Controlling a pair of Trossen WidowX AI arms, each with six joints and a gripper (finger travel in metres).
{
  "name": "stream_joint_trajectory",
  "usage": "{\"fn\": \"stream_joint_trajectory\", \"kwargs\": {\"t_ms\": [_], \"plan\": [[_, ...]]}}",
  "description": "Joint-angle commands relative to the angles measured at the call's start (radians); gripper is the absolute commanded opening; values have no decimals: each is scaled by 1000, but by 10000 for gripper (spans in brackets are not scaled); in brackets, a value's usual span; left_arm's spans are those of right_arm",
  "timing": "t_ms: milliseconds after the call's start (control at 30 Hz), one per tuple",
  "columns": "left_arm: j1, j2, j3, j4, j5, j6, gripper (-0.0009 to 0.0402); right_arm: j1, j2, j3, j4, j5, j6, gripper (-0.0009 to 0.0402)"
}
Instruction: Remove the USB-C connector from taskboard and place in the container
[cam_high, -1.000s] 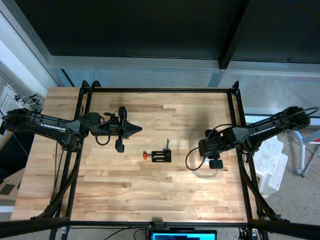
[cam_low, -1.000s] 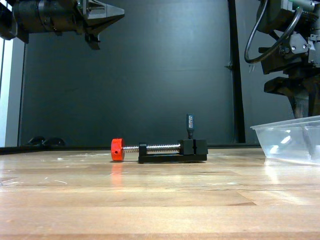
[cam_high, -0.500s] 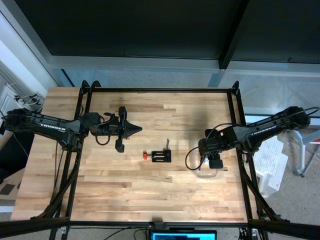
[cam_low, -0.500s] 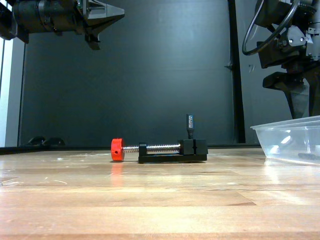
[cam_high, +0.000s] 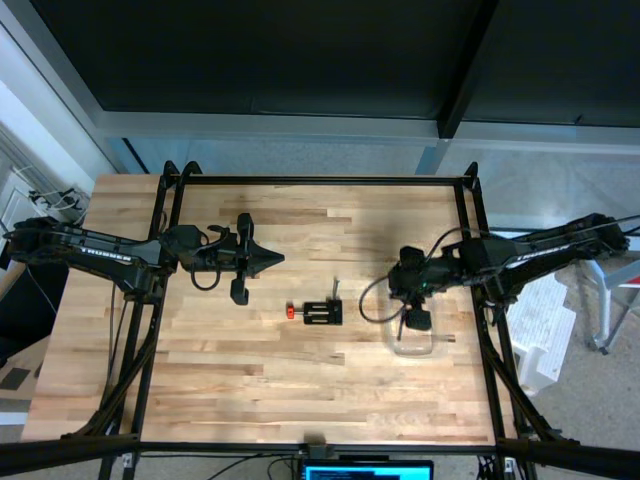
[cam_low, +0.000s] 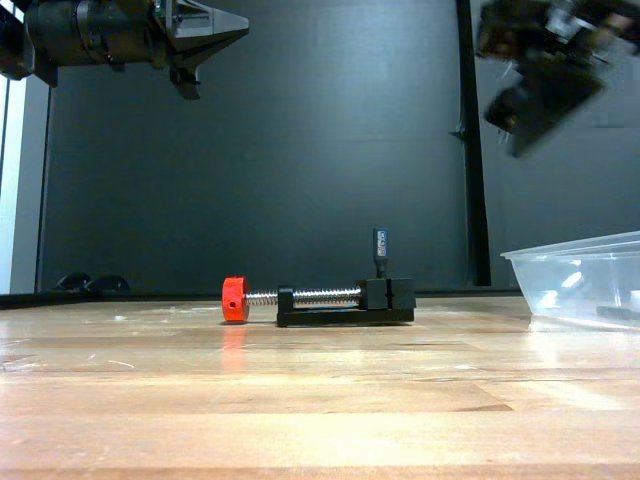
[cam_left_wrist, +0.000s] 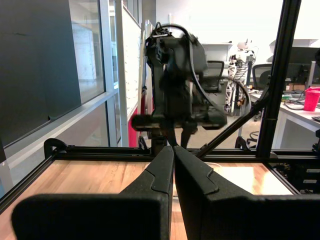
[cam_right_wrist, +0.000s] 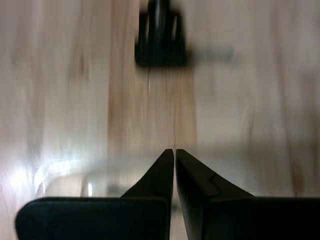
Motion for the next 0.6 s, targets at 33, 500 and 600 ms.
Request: {"fn": "stream_joint_trajectory", "kwargs": {"t_ms": [33,500,600], "plan": [[0,0,0,0,0,0,0,-29,-19,0,128,2,-50,0],[0,0,0,0,0,0,0,-111,-26,-50,707,-54,-170,0],[0,0,0,0,0,0,0,-141,-26,-84,829,-79,-166,0]]}}
